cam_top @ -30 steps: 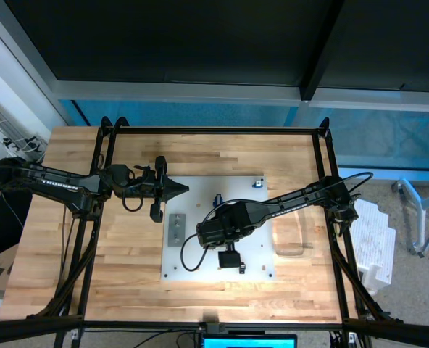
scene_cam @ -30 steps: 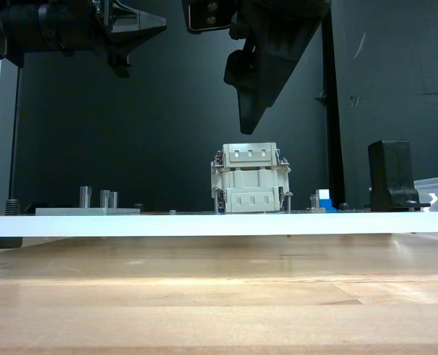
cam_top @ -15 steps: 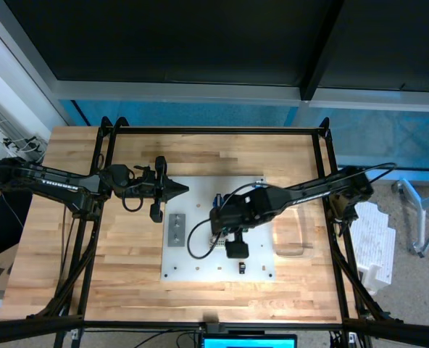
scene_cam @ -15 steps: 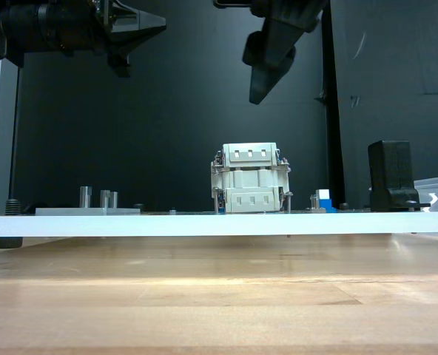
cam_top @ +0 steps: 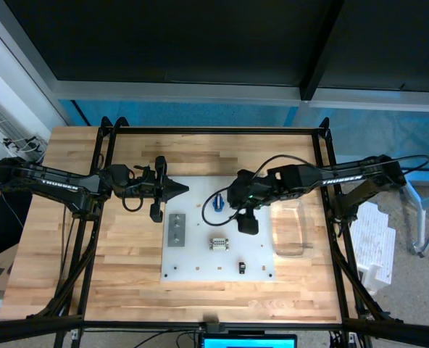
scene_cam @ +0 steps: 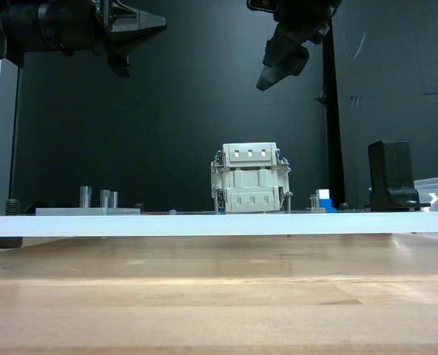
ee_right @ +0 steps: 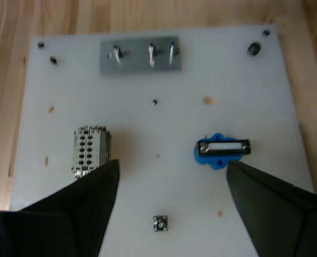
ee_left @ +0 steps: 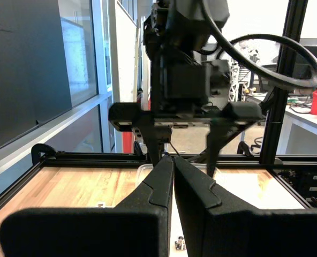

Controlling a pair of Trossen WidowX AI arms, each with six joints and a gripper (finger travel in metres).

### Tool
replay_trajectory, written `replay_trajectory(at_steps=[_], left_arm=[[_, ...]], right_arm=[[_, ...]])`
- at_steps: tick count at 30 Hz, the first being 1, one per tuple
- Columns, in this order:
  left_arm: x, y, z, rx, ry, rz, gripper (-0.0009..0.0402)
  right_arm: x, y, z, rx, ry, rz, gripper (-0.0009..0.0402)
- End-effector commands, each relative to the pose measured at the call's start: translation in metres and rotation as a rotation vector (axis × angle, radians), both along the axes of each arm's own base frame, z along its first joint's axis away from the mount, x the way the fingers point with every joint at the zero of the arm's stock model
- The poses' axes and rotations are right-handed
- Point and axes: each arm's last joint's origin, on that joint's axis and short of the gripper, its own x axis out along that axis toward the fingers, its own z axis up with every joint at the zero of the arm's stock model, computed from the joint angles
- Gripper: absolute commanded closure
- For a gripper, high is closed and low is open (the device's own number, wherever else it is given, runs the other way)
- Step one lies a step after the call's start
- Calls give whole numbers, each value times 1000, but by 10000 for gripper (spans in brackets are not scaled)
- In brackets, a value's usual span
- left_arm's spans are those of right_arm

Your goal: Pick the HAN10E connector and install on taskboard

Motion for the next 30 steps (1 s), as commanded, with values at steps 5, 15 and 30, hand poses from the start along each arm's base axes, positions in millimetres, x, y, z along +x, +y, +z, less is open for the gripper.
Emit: replay_trajectory(at_steps=[5,15,30], left_arm=[[0,0,0,0,0,0,392],[0,0,0,0,0,0,392],[0,0,0,0,0,0,392]], right_arm=[[-22,-17,10,6,-139,-42,236],[-50,-26,14,12,-362,-43,395],[-71,-35,7,-6,-695,-54,393]])
